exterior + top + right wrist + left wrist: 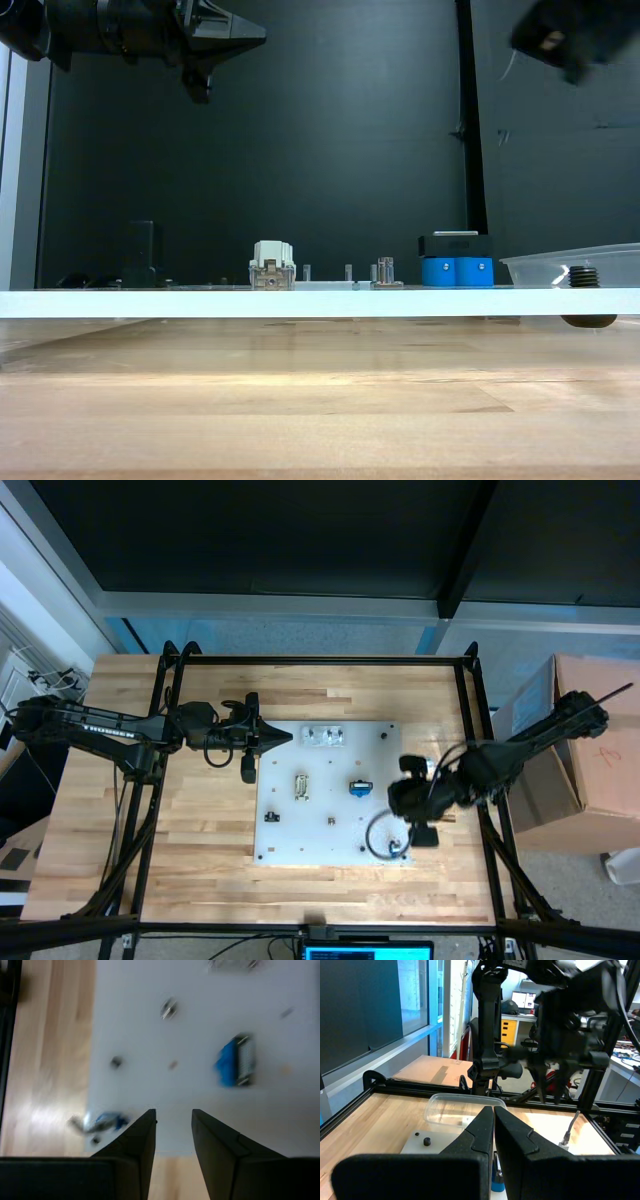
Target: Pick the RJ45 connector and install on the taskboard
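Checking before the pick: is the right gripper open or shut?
Open: right gripper shows a gap, above the board; left gripper shut, at its left edge.

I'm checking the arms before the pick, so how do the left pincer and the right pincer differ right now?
The left pincer is shut; the right pincer is open. The left pincer points level over the board's far left corner; the right pincer points down above its near right part. Both are empty, above the board; the connector lies free near its near right corner.

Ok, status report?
Left tool shut, over taskboard left edge. Right tool open, over right edge. RJ45 connector free on board beside it. Black cable looped there.
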Robot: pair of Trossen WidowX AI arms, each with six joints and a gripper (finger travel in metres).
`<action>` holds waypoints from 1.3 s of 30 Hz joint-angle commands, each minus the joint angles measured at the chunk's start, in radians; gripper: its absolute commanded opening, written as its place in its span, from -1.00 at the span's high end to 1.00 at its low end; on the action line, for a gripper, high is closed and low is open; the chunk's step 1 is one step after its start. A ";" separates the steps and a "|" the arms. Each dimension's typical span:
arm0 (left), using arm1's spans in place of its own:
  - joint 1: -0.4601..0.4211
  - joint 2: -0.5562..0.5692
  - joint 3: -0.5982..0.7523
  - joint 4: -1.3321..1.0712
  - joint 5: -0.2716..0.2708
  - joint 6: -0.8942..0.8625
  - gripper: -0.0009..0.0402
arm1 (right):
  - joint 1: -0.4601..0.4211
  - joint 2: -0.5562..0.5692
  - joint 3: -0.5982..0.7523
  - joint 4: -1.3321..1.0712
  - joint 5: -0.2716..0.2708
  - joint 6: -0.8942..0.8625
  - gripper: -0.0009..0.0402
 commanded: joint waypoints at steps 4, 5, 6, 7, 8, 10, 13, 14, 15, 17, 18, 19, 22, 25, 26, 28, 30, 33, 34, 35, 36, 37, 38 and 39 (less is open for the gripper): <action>0.000 0.000 0.000 0.000 0.000 0.000 0.95 | -0.166 -0.114 -0.055 0.183 -0.001 -0.137 0.83; 0.000 0.000 0.000 0.000 0.000 0.000 0.95 | -0.194 -0.134 -0.074 0.223 -0.001 -0.161 0.89; 0.000 0.000 0.000 0.000 0.000 0.000 0.95 | -0.224 -0.153 -0.092 0.261 -0.002 -0.182 0.96; 0.000 0.000 0.000 0.000 0.000 0.000 0.95 | -0.252 -0.171 -0.111 0.300 -0.003 -0.201 0.97; 0.000 0.000 0.000 0.000 0.000 0.000 0.95 | -0.278 -0.190 -0.130 0.342 -0.013 -0.223 0.94; 0.000 0.000 0.000 0.000 0.000 0.000 0.95 | -0.329 -0.223 -0.171 0.438 -0.043 -0.259 0.94; 0.000 0.000 0.000 0.000 0.000 0.000 0.95 | -0.389 -0.264 -0.236 0.603 -0.096 -0.299 0.96; 0.000 0.000 0.000 0.000 0.000 0.000 0.95 | -0.405 -0.275 -0.258 0.660 -0.115 -0.306 0.95; 0.000 0.000 0.000 0.000 0.000 0.000 0.95 | -0.418 -0.285 -0.282 0.718 -0.129 -0.311 0.96; 0.000 0.000 0.000 0.000 0.000 0.000 0.95 | -0.441 -0.301 -0.328 0.827 -0.150 -0.314 0.96; 0.000 0.000 0.000 0.000 0.000 0.000 0.95 | -0.451 -0.306 -0.352 0.879 -0.167 -0.317 0.96; 0.000 0.000 0.000 0.000 0.000 0.000 0.95 | -0.460 -0.313 -0.375 0.929 -0.186 -0.319 0.96; 0.000 0.000 0.000 0.000 0.000 0.000 0.95 | -0.492 -0.324 -0.441 1.069 -0.211 -0.319 0.96; 0.000 0.000 0.000 0.000 0.000 0.000 0.95 | -0.518 -0.325 -0.502 1.202 -0.221 -0.317 0.96; 0.000 0.000 0.000 0.000 0.000 0.000 0.95 | -0.522 -0.325 -0.521 1.241 -0.221 -0.320 0.96; 0.000 0.000 0.000 0.000 0.000 0.000 0.95 | -0.523 -0.325 -0.557 1.313 -0.218 -0.323 0.96; 0.000 0.000 0.000 0.000 0.000 0.000 0.95 | -0.523 -0.323 -0.590 1.379 -0.219 -0.322 0.96; 0.000 0.000 0.000 0.000 0.000 0.000 0.95 | -0.523 -0.322 -0.626 1.439 -0.221 -0.325 0.96; 0.000 0.000 0.000 0.000 0.000 0.000 0.95 | -0.523 -0.322 -0.637 1.452 -0.222 -0.328 0.96; 0.000 0.000 0.000 0.000 0.000 0.000 0.95 | -0.523 -0.322 -0.645 1.460 -0.222 -0.327 0.96; 0.000 0.000 0.000 0.000 0.000 0.000 0.95 | -0.523 -0.322 -0.651 1.462 -0.227 -0.328 0.96; 0.000 0.000 0.000 0.000 0.000 0.000 0.95 | -0.523 -0.322 -0.656 1.463 -0.238 -0.328 0.96; 0.000 0.000 0.000 0.000 0.000 0.000 0.95 | -0.523 -0.322 -0.660 1.464 -0.240 -0.328 0.96; 0.000 0.000 0.000 0.000 0.000 0.000 0.95 | -0.523 -0.322 -0.663 1.466 -0.240 -0.328 0.96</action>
